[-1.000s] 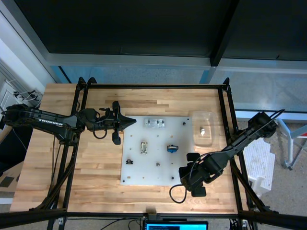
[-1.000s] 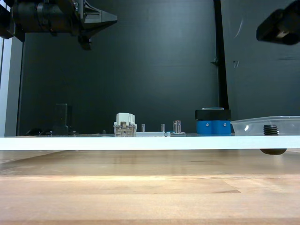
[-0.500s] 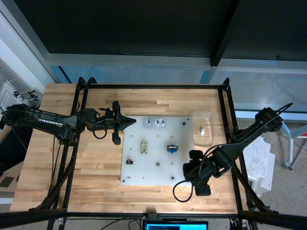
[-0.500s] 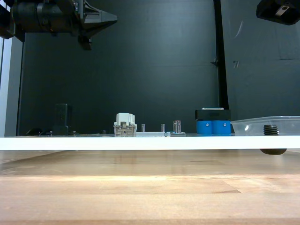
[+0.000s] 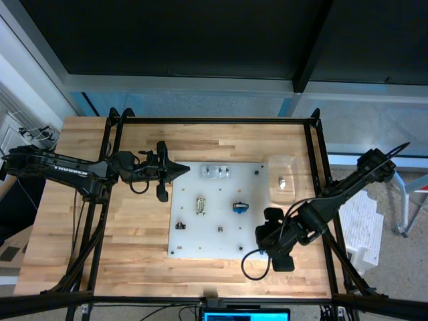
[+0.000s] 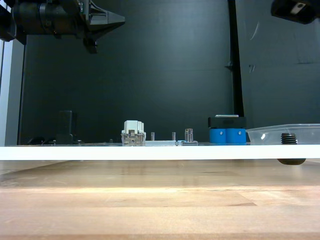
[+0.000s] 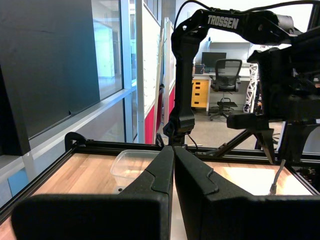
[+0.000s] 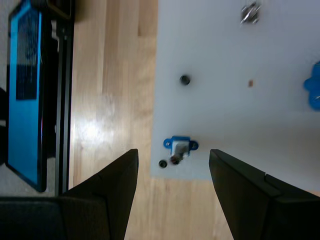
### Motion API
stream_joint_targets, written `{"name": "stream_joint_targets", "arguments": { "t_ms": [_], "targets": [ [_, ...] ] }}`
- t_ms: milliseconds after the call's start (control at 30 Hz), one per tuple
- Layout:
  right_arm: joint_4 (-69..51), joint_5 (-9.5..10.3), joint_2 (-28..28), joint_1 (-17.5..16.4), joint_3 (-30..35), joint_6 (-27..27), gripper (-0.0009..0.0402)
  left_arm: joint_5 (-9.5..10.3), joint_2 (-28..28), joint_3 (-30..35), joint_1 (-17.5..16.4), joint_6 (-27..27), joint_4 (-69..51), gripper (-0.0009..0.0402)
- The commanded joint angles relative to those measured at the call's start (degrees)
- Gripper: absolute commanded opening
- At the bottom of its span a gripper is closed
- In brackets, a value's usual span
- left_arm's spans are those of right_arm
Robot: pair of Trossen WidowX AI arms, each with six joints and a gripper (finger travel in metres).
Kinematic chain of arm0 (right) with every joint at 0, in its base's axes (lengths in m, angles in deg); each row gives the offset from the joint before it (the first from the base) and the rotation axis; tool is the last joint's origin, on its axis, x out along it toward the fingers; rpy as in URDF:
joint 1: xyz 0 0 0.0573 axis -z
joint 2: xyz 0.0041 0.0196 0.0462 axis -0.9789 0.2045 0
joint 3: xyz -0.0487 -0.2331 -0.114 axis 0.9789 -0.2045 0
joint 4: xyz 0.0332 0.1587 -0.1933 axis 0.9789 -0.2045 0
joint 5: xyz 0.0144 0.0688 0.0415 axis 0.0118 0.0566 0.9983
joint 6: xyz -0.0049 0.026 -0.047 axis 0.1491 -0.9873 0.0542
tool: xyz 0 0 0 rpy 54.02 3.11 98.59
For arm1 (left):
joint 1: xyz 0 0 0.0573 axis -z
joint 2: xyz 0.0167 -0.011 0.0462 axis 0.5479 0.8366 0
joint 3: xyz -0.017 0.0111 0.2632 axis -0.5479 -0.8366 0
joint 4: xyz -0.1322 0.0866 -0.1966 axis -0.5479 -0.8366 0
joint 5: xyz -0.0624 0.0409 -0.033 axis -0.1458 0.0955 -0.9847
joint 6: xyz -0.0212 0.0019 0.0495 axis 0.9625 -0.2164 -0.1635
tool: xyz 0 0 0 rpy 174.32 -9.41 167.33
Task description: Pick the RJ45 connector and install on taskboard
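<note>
The right tool (image 5: 266,234) hangs over the near right corner of the white board (image 5: 207,241), pointing down, and it hides that corner in the high view. Seen from its own camera, its two fingers (image 8: 116,192) stand wide apart with nothing gripped between them. Far below, in the gap, the small blue jack (image 8: 180,144) sits just inside the board's corner. A pale grey piece (image 8: 176,158) shows on the jack's side toward the board's edge; it may be the connector, but I cannot tell for sure. The clear tray (image 5: 270,190) stands on the table (image 5: 134,227) off the board's far right corner, with a small pale shape (image 5: 283,181) lying in it, and I cannot tell whether anything rests on that shape. The left tool (image 5: 180,172) is held level in the air beside the board's far left corner, well apart from the right arm; its fingers (image 7: 150,185) are pressed together along one thin seam and hold nothing
</note>
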Motion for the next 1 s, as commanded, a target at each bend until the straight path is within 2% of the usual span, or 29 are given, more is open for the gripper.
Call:
{"name": "stream_joint_targets", "arguments": {
  "t_ms": [33, 100, 200, 267, 500, 833, 1000],
  "targets": [
    [0.33, -1.09, -1.57, 1.11, 0.02, 0.59, 0.0197, 0.0, 0.0, 0.0, 0.0, 0.0, 0.02, 0.0],
    [0.5, -1.6, -2.6, 2.05, 0.0, 1.44, 0.0196, 0.0, 0.0, 0.0, 0.0, 0.0, 0.02, 0.0],
    [0.63, -4.33, -4.13, 4.02, -0.31, 2.69, 0.0196, -0.02, 0.0, 0.0, 0.0, 0.0, 0.0, 0.0],
    [1.01, -4.98, -5.29, 5.77, -1.09, 3.23, 0.0196, -0.02, 0.02, 0.0, -0.02, 0.0, 0.02, 0.0],
    [6.88, -5.57, -9.73, 12.55, -5.07, 8.83, 0.0196, 0.0, 0.0, 0.0, 0.0, -0.02, 0.0, 0.0],
    [17.79, -5.77, -15.19, 23.1, -9.77, 19.5, 0.0196, 0.0, 0.0, 0.0, 0.0, -0.02, 0.02, 0.0],
    [23.69, -6.08, -17.03, 26.73, -12.55, 23.85, 0.0196, 0.0, 0.0, 0.0, 0.0, -0.02, 0.02, 0.0]
  ]
}}
